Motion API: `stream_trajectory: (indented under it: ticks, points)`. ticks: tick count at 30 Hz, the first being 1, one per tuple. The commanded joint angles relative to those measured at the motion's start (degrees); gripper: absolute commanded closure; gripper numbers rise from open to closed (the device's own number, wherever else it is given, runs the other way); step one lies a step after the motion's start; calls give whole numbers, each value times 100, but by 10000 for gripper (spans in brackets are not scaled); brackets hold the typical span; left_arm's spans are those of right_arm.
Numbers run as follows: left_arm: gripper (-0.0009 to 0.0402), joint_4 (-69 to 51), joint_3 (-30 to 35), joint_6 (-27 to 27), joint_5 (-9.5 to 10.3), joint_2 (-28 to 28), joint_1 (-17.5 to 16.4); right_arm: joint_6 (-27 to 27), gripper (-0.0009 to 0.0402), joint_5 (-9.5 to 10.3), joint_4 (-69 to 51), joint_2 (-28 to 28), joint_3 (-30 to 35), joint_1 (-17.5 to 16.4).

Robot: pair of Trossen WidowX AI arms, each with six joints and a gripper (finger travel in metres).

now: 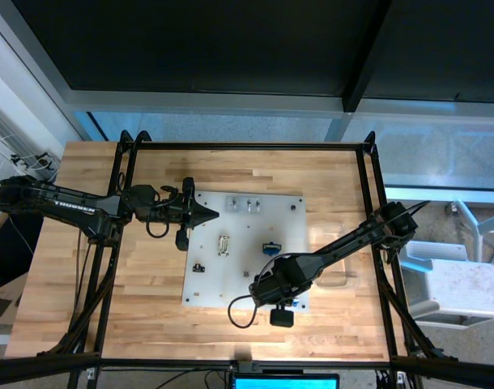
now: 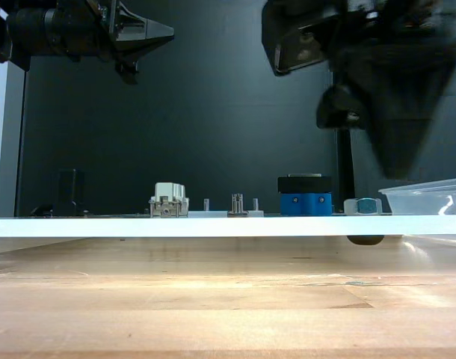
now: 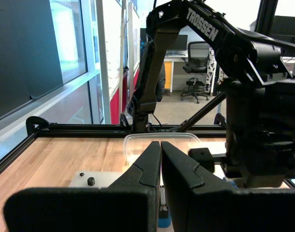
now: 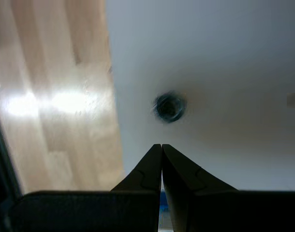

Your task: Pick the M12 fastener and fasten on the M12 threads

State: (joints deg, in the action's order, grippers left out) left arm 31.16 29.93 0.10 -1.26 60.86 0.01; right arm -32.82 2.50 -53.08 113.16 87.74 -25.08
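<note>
Right gripper [image 4: 161, 145] tips together, empty, over board's [image 1: 231, 279] 5 o'clock. Stud [image 4: 169, 107] just beyond tips; we cannot tell if nut tops it. We judge nut hard, slick: pinch across flats. Left gripper [image 3: 160, 143] closed, 10 o'clock.

**Black, white and pale wood on my screens**

Both grippers read matte black to me: the left gripper [image 3: 160, 143] over the flat white plastic board [image 1: 215, 279], the right gripper [image 4: 161, 146] above the short dark round stud [image 4: 169, 107], near-black with a bluish sheen. The pale wooden plank table [image 1: 109, 275] shows striped lengthwise grain. The blue block with a black top [image 2: 306, 203] stands out.
</note>
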Motion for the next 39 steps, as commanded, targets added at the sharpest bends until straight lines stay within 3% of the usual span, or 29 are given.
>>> stream_trajectory:
  ticks: [1, 3, 16, 21, 24, 26, 39]
  points:
    - [393, 4, 2, 0, 0, 0, 0, -44, 393, -492, -20, -4, -9, 9]
    - [393, 4, 2, 0, 0, 0, 0, -57, 393, -616, 15, 63, -15, 11]
    - [393, 2, 2, 0, 0, 0, -2, -33, 393, -527, 201, 267, -17, -4]
    - [393, 2, 2, 0, 0, 0, 0, -7, 393, -208, 225, 267, -20, -7]
    - [393, 2, 2, 0, 0, 0, 0, 205, 393, 529, 221, 251, -20, -4]
    - [393, 2, 2, 0, 0, 0, -2, 302, 393, 802, 221, 229, -20, -7]
    - [393, 7, 2, 0, 2, -4, -2, 317, 393, 752, 94, 101, -17, -9]
